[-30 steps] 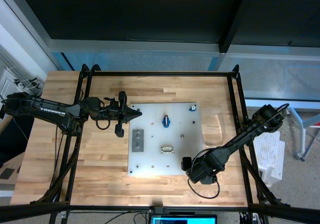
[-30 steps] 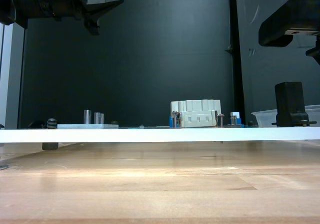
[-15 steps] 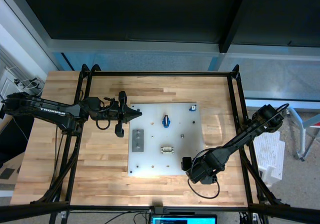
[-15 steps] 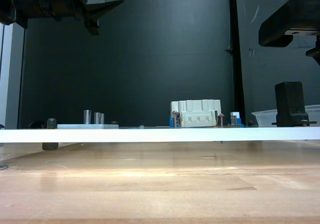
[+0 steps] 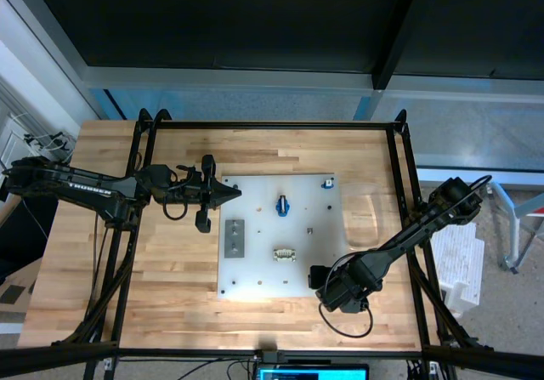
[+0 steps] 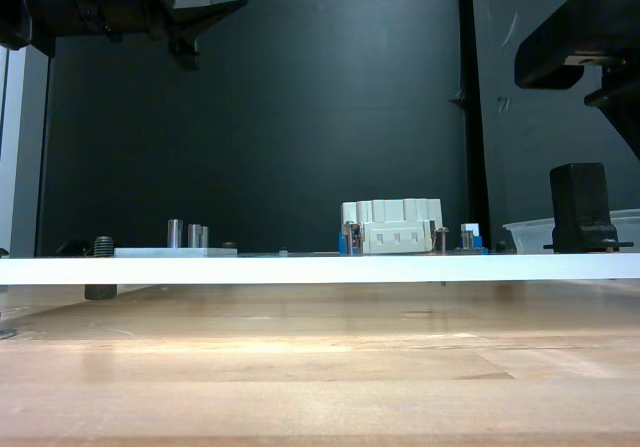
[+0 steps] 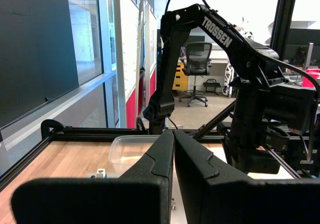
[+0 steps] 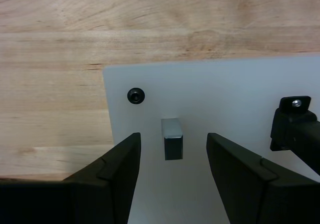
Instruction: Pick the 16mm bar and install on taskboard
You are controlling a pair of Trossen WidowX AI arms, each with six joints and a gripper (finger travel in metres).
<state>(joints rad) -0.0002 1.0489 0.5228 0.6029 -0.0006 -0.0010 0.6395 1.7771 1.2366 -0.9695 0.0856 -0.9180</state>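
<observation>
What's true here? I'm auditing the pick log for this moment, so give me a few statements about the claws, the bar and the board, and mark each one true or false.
1. The right claw is open, straddling the 16mm bar without touching it. True.
2. The left claw grips the bar. False: it is shut on nothing and hangs high above the far left part of the taskboard.
3. The 16mm bar lies on the bare wood. False: it stands on the white taskboard, near a corner.
4. A beige connector sits on the taskboard. True.
</observation>
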